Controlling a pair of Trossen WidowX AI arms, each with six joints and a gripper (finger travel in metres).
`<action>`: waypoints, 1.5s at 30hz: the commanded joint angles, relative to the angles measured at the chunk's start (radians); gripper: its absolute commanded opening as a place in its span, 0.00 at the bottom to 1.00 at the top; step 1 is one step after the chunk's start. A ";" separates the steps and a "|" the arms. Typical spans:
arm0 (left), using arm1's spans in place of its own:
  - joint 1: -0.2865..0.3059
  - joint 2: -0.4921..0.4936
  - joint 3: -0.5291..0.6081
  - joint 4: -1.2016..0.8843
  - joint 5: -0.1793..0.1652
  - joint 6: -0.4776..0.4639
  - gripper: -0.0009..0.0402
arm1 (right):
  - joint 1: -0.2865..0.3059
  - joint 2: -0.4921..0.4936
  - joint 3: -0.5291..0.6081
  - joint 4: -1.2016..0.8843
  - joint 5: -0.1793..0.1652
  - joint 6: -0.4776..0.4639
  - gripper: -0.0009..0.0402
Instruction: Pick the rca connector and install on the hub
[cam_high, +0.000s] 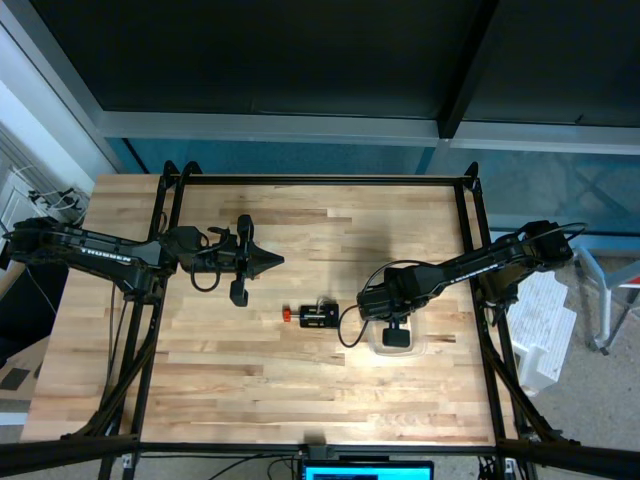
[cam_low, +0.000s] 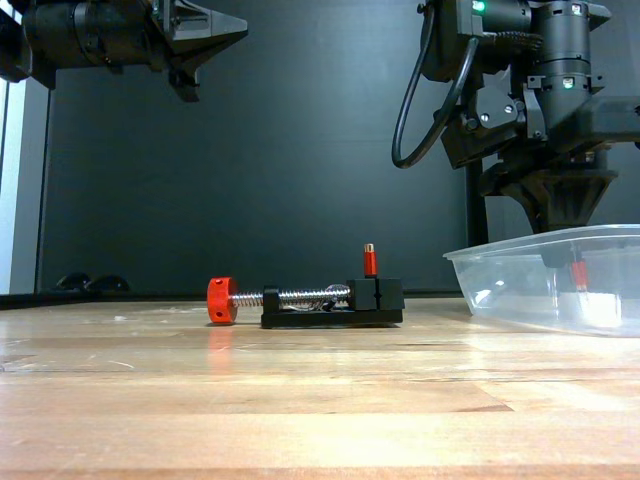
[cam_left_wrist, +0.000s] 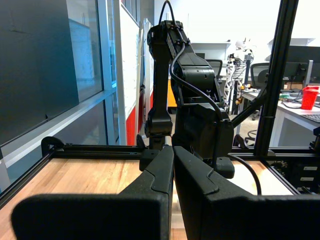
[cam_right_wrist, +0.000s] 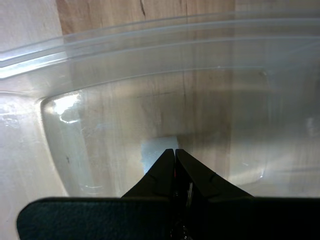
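Picking stage: the right tool (cam_right_wrist: 174, 151), down inside the clear tray (cam_low: 500, 285), looks pinched shut on the red rca connector (cam_low: 577, 276), held upright, long axis vertical; next, lift clear of the tray wall and carry it to the hub (cam_low: 333, 300) nearby; the left tool (cam_high: 268, 262) hangs closed, parked high at left.

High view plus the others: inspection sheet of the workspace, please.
Surface: light wooden tabletop, black metal frame.
Job's things: small black rectangular hub with red knob mid-table, red peg upright on it; small red rca connector inside clear plastic tray.
Clutter: nothing seen.
Grippers: left gripper raised, parked, fingers shut; right gripper down in tray, fingers shut on rca connector.
Cables: black cable loops off right arm.
Surroundings: dark panels behind; laptop screen at near edge.
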 joint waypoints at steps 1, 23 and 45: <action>0.000 0.000 0.000 0.000 0.000 0.000 0.02 | 0.001 0.001 -0.001 0.000 -0.005 0.002 0.02; 0.000 0.000 0.000 0.000 0.000 0.000 0.02 | 0.006 -0.014 -0.001 -0.002 -0.024 0.003 0.02; 0.000 0.000 0.000 0.000 0.000 0.000 0.02 | 0.006 -0.013 -0.064 0.079 -0.022 0.001 0.02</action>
